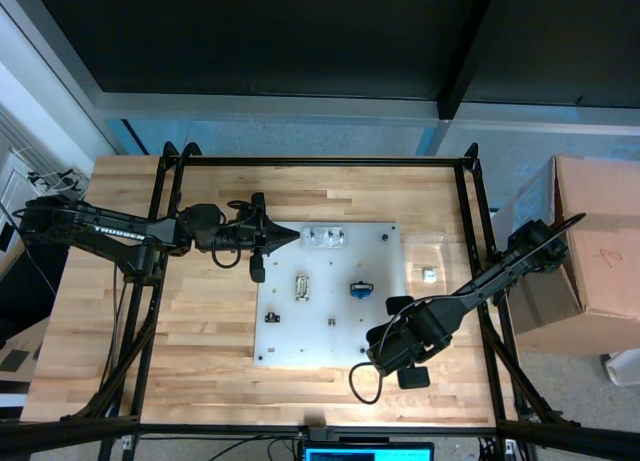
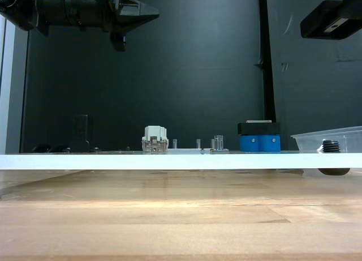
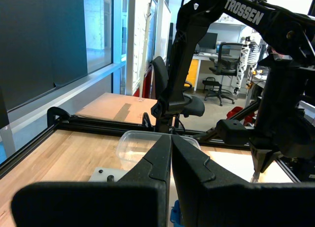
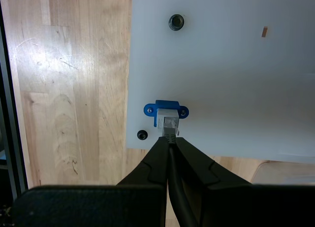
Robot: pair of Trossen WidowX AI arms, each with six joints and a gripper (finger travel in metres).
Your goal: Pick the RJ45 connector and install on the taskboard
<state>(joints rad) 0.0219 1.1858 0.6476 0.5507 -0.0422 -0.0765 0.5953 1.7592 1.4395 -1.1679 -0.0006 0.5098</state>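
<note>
**Step in hand (judged):** carry and alignment, ahead of insertion. Your right gripper (image 4: 170,134) is clamped on the RJ45 connector (image 4: 170,124), which juts from the fingertips. In the right wrist view it lines up with the blue seat (image 4: 166,110) on the taskboard (image 1: 300,343). The low view shows that arm high above the board, so the connector is held clear of its seat, not in it. Your left gripper (image 1: 292,237) is closed on nothing. It hovers above the board's far left part, well apart from the seat.

**Next move (judged):** a straight descent, keeping the connector square to the seat's opening. Any tilt risks a jam at the lip.

**Clearances:**
- The seat stands toward the board's right edge, and the clear tray (image 2: 308,142) sits just beyond that edge on the bench (image 1: 200,331).
- The pale socket block (image 1: 301,287) is well apart to the left.
- Nothing stands over the seat, so you have open room above it.
</note>
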